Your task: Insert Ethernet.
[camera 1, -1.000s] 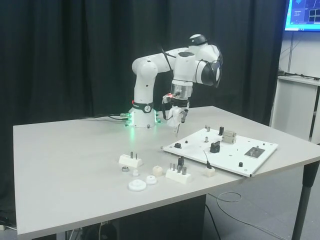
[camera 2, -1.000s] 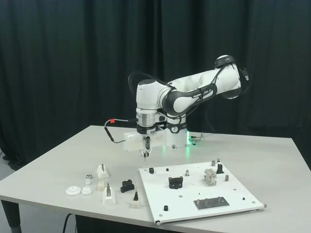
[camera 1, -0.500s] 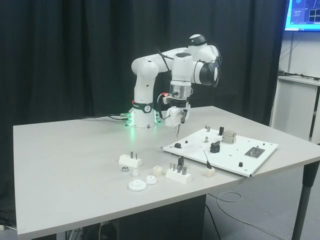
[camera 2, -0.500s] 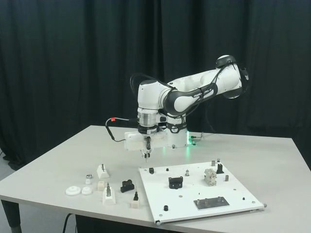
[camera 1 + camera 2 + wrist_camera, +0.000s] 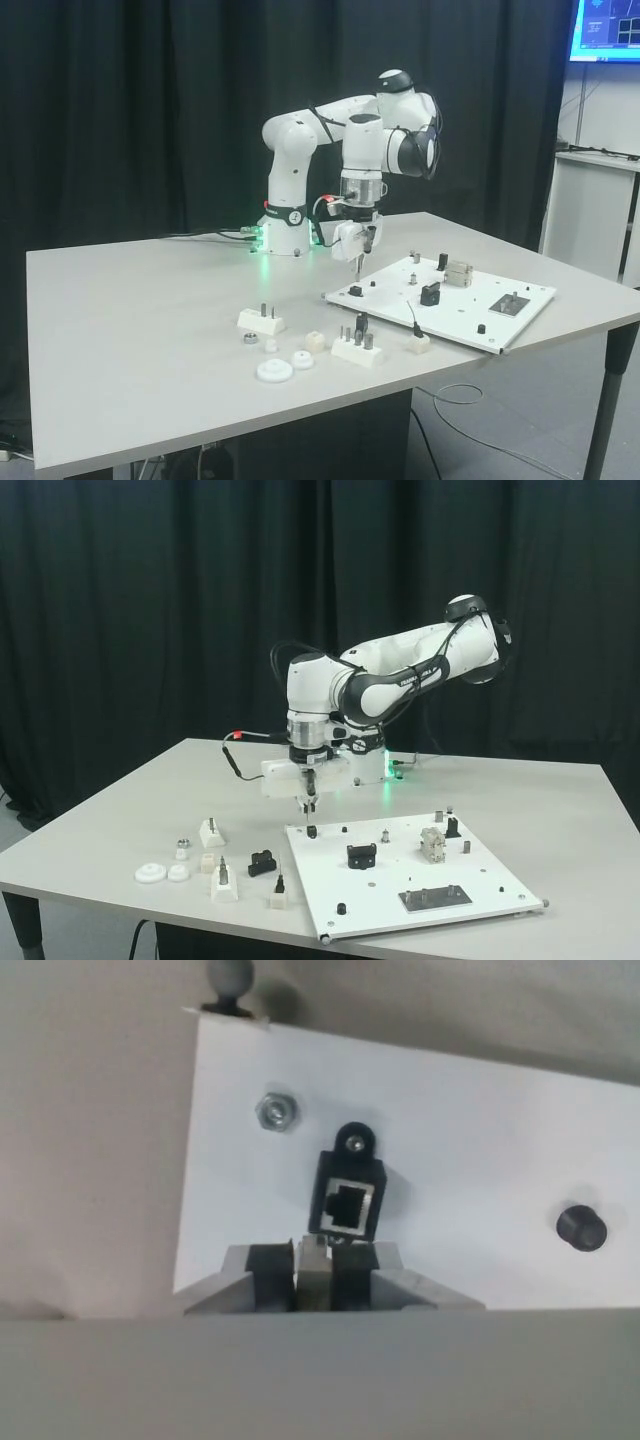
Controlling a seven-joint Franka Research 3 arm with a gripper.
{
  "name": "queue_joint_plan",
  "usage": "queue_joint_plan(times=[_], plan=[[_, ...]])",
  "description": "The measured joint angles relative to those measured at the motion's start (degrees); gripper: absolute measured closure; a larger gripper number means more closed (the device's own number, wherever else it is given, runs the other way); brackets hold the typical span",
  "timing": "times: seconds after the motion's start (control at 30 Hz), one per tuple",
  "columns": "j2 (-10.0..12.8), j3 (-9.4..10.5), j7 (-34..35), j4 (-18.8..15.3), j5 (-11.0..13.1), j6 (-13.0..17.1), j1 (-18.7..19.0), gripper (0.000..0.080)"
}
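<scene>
In the wrist view my gripper is shut on a small grey Ethernet plug, held just short of the black Ethernet socket on the white board. From the room views the gripper hangs a little above the board's corner, directly over the socket. The plug's tip and the socket's opening are apart.
On the board stand a black block, a grey connector, pegs and a grey plate. Beside it on the table lie white holders, white gears and a black part. A nut sits near the socket.
The arm has carried the gripper sideways from off the board's edge to above the socket at the board's corner.
</scene>
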Motion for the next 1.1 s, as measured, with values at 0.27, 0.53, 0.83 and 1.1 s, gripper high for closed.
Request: queue_joint_plan(times=[0.27,0.53,0.83,1.1], plan=[[0.00,1.31,0.50,-0.18,0.74,0.58,0.61,0.0727],[0.00,2.00,1.30,-0.85,0.76,1.18,1.50,0.0727],[0.00,2.02,1.90,-1.69,0.79,1.45,2.29,0.0727],[0.00,2.00,2.10,-2.09,0.79,1.51,2.45,0.0727]])
